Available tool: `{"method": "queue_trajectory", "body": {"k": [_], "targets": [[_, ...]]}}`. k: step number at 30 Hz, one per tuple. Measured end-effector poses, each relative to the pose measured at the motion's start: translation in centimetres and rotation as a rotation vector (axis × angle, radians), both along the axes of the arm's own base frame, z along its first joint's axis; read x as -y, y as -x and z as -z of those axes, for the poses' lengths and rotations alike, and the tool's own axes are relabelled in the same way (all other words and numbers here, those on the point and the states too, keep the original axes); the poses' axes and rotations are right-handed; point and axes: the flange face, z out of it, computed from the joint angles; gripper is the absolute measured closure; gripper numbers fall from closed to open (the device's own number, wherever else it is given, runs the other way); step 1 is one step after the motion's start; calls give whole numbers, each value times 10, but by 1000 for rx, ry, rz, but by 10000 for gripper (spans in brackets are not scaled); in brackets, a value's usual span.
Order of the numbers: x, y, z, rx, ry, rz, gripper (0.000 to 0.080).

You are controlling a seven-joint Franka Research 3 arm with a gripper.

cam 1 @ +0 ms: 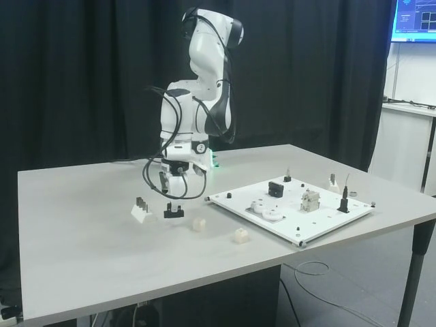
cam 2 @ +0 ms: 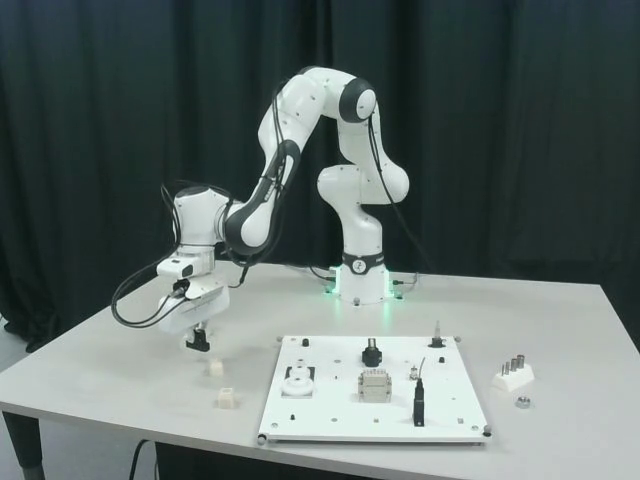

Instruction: Place D-SUB.

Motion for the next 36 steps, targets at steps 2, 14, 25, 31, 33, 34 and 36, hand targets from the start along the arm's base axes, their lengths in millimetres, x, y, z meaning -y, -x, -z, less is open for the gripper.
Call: {"method": "queue_trajectory", "body": {"k": [2,14,25,31,33,34,36], "targets": [[0,0,2,2,-5,-1,647],[-1,2,12,17,-30,-3,647],[-1,3,19,22,-35,-10,647],[-1,3,21,23,-34,-14,647],[-1,3,21,23,-33,-18,647],[-1,3,21,23,-32,-18,647],[-1,3,21,24,-31,-18,647]]}}
